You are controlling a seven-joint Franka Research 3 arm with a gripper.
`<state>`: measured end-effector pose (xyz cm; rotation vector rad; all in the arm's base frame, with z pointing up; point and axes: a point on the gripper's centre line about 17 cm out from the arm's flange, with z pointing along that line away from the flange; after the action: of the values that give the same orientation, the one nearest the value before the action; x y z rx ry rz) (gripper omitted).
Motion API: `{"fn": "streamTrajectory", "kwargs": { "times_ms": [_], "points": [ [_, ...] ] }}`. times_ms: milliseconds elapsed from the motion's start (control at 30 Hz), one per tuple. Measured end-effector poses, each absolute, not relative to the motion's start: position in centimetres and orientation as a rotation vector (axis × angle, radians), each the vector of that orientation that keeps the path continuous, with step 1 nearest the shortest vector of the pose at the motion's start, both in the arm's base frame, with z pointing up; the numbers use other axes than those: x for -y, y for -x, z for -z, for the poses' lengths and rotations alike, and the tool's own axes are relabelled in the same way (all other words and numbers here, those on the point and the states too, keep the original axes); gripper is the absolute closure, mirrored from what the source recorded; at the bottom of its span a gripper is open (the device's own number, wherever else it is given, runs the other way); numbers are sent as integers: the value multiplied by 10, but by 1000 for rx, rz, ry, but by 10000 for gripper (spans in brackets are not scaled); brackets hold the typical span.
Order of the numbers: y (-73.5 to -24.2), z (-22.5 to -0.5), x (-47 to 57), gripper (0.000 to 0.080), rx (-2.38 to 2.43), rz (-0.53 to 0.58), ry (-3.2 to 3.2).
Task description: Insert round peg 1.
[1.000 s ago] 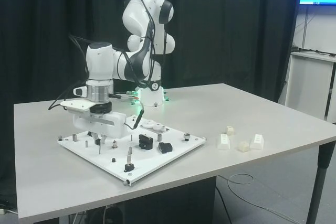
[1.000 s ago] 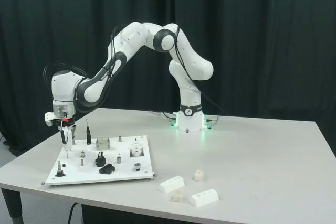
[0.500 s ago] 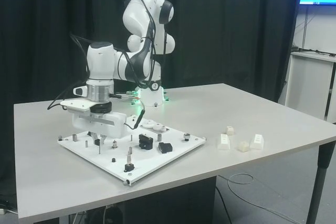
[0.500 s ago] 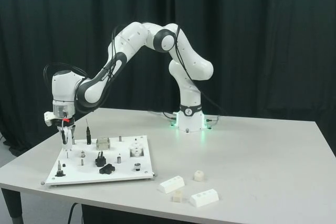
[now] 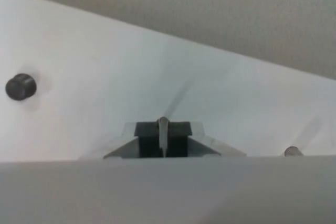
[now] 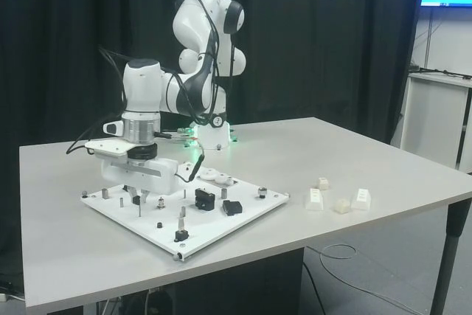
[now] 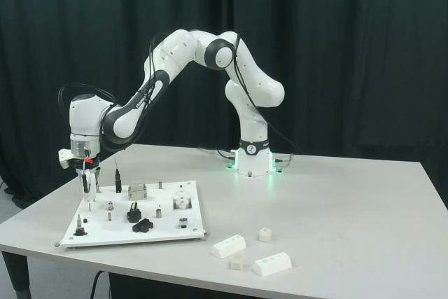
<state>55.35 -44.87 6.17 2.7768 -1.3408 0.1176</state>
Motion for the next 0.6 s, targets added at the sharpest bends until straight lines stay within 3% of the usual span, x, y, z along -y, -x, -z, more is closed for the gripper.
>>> {"fn": "streamTrajectory", "kwargs": {
  "times_ms": [400, 433, 600],
  "points": [
    [-555, -62, 452, 774, 1309, -130, -2769],
    [-555, -62, 453, 551, 1305, -132, -2768],
    [-556, -62, 455, 551, 1297, -140, -2761]
  ]
}}
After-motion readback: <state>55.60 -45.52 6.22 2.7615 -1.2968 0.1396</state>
